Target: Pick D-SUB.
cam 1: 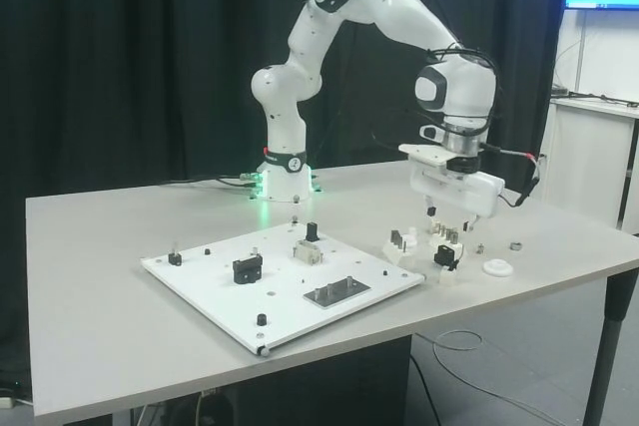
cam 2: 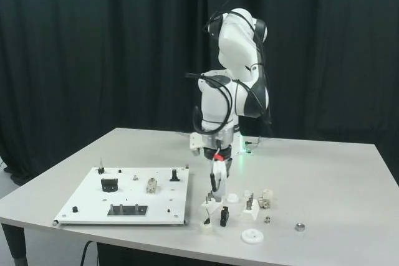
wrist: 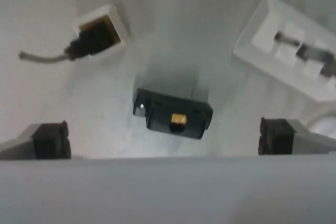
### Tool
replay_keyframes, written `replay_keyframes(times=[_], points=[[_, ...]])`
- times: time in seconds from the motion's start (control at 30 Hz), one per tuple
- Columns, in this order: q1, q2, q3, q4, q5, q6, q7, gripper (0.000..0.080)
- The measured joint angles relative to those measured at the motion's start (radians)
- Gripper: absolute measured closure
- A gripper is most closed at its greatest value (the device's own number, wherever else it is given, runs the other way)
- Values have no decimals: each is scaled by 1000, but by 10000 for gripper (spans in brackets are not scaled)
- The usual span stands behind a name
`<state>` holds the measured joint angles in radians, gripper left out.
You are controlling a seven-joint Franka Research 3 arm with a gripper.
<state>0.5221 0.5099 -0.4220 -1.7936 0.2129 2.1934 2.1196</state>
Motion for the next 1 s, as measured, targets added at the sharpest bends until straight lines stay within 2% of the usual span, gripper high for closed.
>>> replay_keyframes(times=[0.3,0.63,1.0], points=[[8,27,15,1,13,26,117,3],[11,52,13,5,58,49,134,3],[11,72,12,5,81,69,134,3]])
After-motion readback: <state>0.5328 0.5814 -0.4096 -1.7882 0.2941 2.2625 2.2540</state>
